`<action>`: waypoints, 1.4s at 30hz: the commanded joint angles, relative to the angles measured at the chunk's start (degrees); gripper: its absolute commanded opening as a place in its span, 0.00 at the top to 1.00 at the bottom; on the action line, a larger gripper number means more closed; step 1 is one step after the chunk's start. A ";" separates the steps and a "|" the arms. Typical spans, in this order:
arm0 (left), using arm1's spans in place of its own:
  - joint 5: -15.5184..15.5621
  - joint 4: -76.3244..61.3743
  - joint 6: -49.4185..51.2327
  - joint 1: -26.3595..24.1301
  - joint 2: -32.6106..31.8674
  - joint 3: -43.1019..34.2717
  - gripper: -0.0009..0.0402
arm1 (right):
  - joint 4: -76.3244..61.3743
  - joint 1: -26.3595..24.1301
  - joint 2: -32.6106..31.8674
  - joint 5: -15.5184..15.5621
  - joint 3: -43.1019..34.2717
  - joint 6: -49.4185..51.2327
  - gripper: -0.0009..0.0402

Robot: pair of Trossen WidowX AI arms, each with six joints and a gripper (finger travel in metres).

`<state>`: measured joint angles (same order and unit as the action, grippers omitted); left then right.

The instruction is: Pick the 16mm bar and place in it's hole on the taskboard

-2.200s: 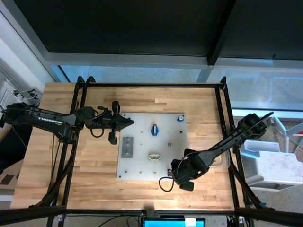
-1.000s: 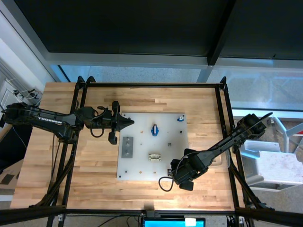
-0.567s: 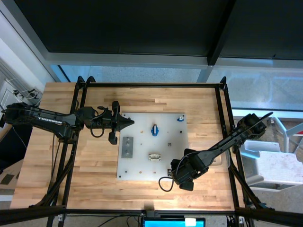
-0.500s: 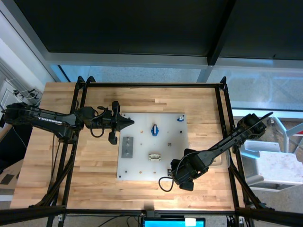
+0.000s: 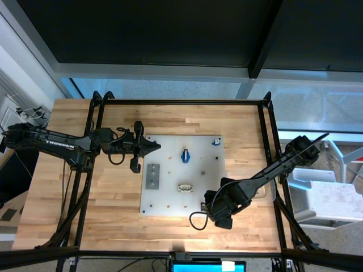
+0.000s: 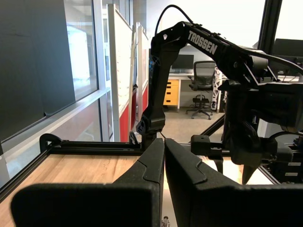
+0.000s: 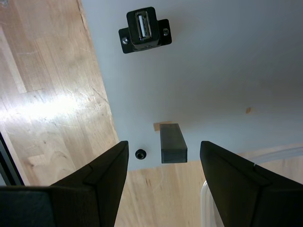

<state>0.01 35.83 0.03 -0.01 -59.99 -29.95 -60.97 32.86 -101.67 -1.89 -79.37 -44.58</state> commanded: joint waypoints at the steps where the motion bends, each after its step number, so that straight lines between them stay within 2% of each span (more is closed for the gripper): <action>1: 0.00 0.02 -0.02 0.00 0.00 0.00 0.98 | -1.68 0.04 0.11 -0.02 -1.03 0.09 0.47; 6: 0.00 0.00 -0.02 0.02 0.00 0.00 0.98 | -7.06 0.13 0.11 -0.20 -5.33 0.13 0.47; 10: 0.00 0.00 0.00 0.02 0.00 0.00 0.98 | -11.74 0.17 0.11 -1.62 -9.86 0.13 0.47; 16: 0.00 0.00 0.00 0.00 0.00 0.00 0.98 | -16.35 0.15 0.11 -1.55 -13.66 0.11 0.47; 42: 0.00 0.00 -0.02 0.00 0.00 0.00 0.98 | -16.13 0.17 0.00 -1.60 -13.64 0.09 0.47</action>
<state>0.03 35.81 0.03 -0.01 -59.99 -29.95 -77.17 33.01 -101.60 -3.44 -93.06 -44.45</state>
